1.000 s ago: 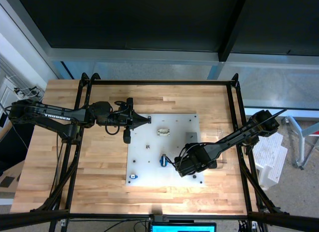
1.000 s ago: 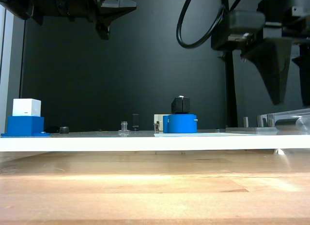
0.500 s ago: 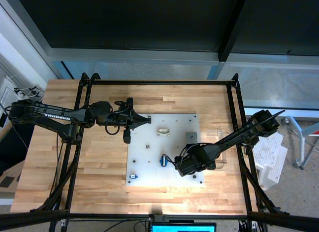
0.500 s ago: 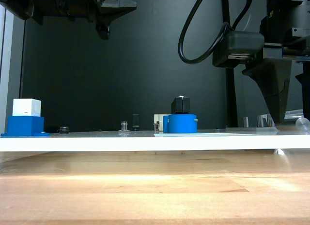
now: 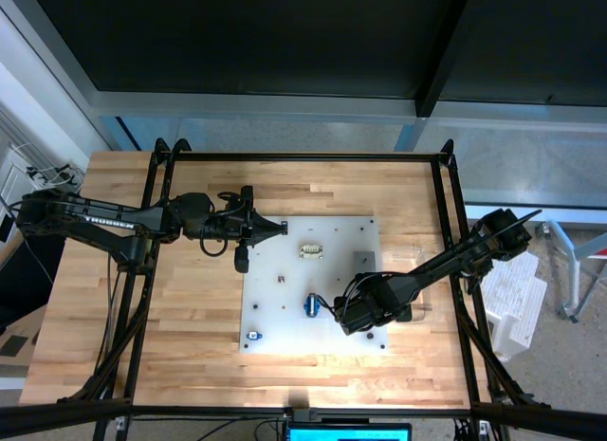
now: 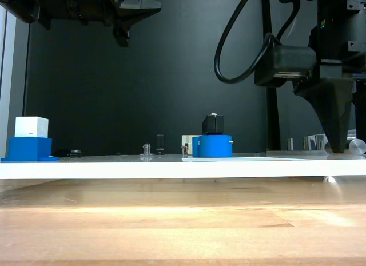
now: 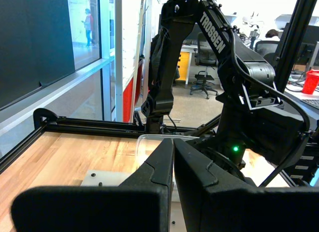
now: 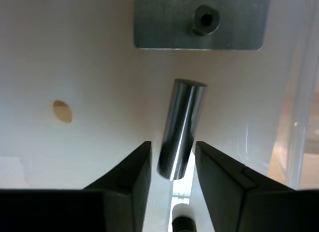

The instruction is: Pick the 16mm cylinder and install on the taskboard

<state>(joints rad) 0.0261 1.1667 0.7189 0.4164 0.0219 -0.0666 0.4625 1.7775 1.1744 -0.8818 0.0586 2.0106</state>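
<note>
The 16mm cylinder, a smooth silvery rod, lies flat on the white taskboard just short of the grey metal block. My right gripper is open and low over the board, one finger on each side of the rod's near end with small gaps. From above, the right gripper covers the rod. At table height its fingertips almost touch the board, with the rod's shiny end beside them. My left gripper is shut on nothing and hovers high by the board's far left edge.
On the board stand a blue round connector, a beige connector and a small blue-and-white part. A clear plastic tray sits off the board's right edge. A black frame rings the table.
The right gripper has come down toward the board, its fingertips dropping from well above to nearly board level. The left arm has stayed still.
</note>
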